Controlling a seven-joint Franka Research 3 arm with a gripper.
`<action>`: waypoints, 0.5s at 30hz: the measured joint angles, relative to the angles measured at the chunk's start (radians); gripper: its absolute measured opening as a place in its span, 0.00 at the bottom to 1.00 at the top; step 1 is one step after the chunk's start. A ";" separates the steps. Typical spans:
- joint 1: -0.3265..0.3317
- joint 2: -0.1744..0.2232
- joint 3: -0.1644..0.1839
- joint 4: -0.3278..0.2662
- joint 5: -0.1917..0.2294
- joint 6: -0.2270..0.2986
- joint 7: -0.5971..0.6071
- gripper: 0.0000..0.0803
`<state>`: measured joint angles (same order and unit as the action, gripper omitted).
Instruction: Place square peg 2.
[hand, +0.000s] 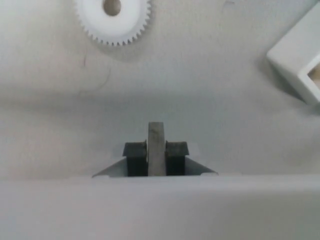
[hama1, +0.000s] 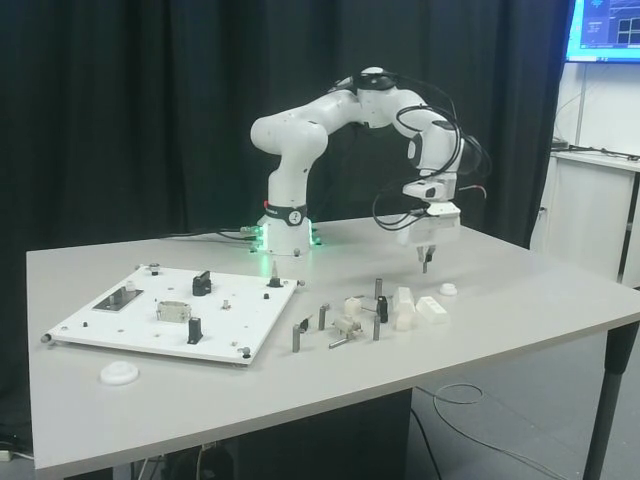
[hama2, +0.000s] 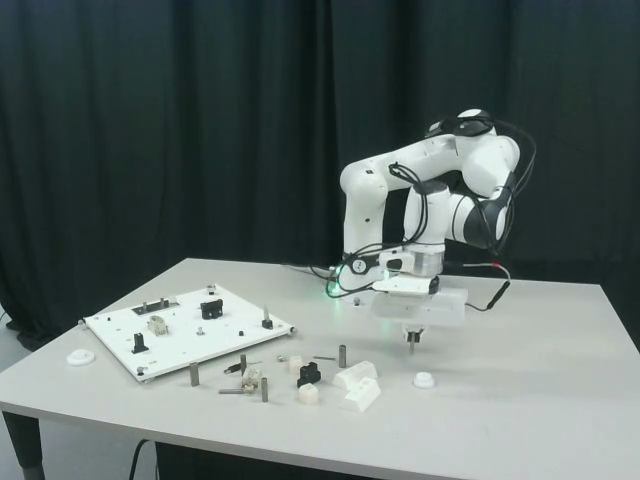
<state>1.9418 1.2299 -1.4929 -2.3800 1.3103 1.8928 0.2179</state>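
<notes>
The peg (hand: 156, 147), a slim grey bar, is clamped between the two black fingers of the gripper (hand: 156, 156), standing upright with its tip poking out below them. In the room views it hangs from the gripper (hama1: 425, 262) in the air, clear of the table (hama1: 520, 300), over the right part of the tabletop. Held this way, with its long axis vertical, it can go straight down into a hole, which is likely why it is gripped by its upper end.

Below and just left of it, a cluster of loose parts lies on the table: white blocks (hama1: 418, 307), a few upright pins (hama1: 323, 317) and a small black piece (hama1: 382, 309). A white gear (hand: 113, 19) lies flat on the table near the gripper, seen in the wrist view, and the corner of a white block (hand: 300, 62) shows at that view's edge. A small white disc (hama1: 447, 289) sits right of the blocks.

The board (hama1: 175, 310), white with several fixtures on it, lies well apart at the left of the table. The peg's seat is presumably there, though which socket cannot be told. So the carry across to the left seems mostly undone. Another white disc (hama1: 118, 374) rests near the board's near-left corner.
</notes>
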 joint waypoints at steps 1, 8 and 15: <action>-0.003 0.000 0.004 0.003 0.001 0.003 0.000 0.09; -0.023 0.000 0.024 0.021 0.002 0.008 0.000 0.09; -0.033 0.000 0.036 0.029 0.002 0.009 0.000 0.29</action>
<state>1.9086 1.2299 -1.4573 -2.3511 1.3122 1.9017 0.2179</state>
